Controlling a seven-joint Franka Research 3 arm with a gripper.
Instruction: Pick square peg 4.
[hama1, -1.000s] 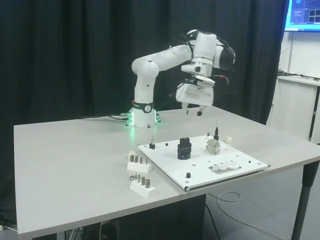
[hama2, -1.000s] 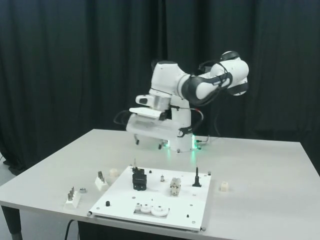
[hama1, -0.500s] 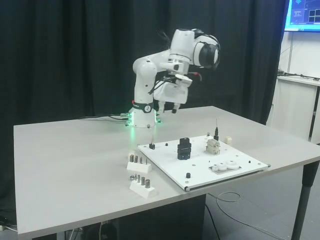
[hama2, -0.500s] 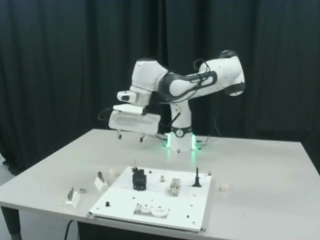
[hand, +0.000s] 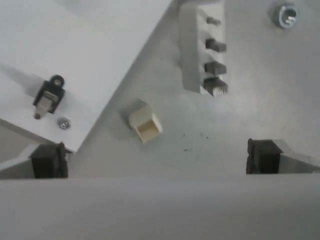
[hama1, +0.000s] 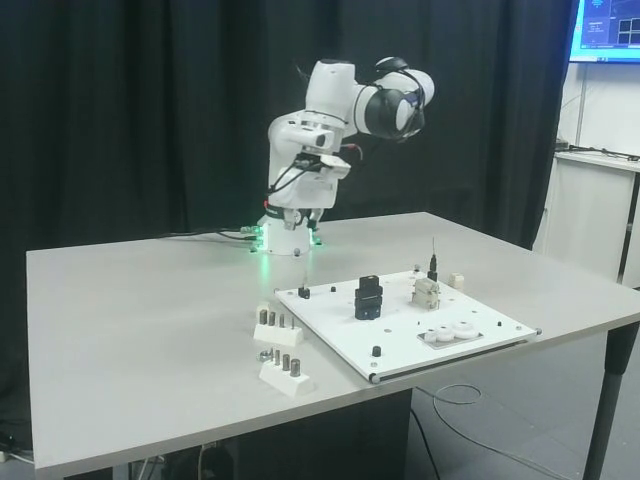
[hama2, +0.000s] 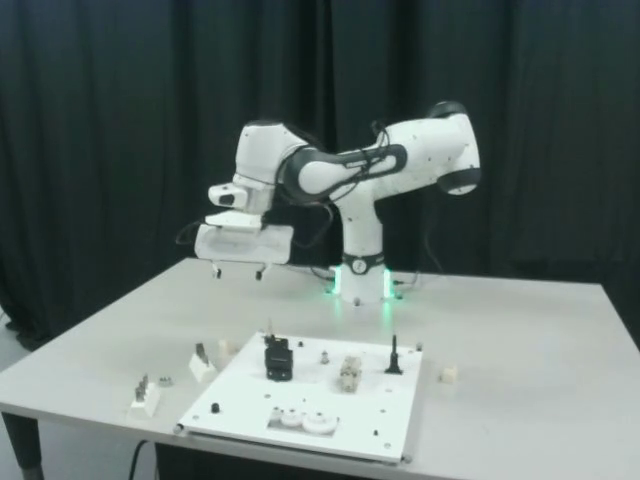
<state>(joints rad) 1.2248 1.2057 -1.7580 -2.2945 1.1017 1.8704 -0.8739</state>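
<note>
Black curtains hang behind the smooth grey worktop (hama1: 130, 310), where a flat white board (hama1: 470, 345) lies. My fingers (hama2: 238, 271) are spread and empty, high above the worktop. Below them, a white holder (hand: 192, 47) carries blocky pegs (hand: 215, 67), beside the board.

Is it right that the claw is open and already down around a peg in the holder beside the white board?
Not quite. The claw is open, but it hangs high above the table, well clear of the pegs in the holder beside the white board. The second room view shows the gap plainly.
</note>
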